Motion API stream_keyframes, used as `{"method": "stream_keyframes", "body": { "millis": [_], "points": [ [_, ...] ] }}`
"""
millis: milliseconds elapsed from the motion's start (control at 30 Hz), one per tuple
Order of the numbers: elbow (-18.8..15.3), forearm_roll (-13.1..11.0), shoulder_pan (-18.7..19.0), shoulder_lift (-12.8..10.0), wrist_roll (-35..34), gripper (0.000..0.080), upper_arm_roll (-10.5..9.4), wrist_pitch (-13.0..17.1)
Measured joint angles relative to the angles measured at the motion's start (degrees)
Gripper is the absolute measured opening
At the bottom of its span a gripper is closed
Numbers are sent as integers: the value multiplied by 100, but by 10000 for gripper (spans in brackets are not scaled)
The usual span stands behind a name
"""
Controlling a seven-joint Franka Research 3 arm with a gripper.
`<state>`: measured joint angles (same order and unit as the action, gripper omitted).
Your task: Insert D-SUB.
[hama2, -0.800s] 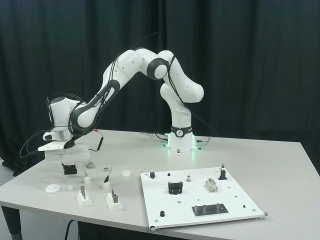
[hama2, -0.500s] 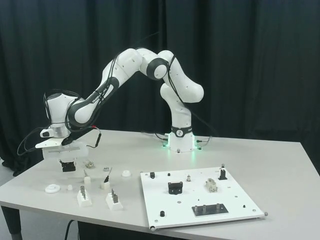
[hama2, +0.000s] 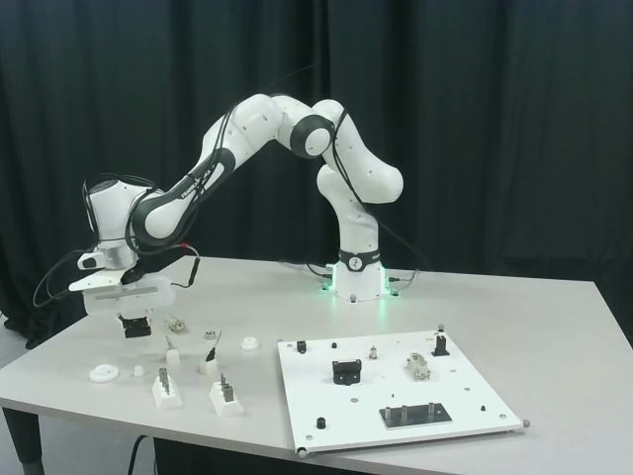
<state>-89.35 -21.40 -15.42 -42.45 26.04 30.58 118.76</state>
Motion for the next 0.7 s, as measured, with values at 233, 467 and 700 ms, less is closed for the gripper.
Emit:
{"method": "stream_keyframes", "body": {
  "millis": [233, 467, 700],
  "points": [
    [67, -225, 116, 67, -10, 384, 0, -394],
    [76, -364, 312, 206, -185, 384, 1, -831],
    [66, -424, 585, 344, -467, 384, 1, -1274]
  ]
}}
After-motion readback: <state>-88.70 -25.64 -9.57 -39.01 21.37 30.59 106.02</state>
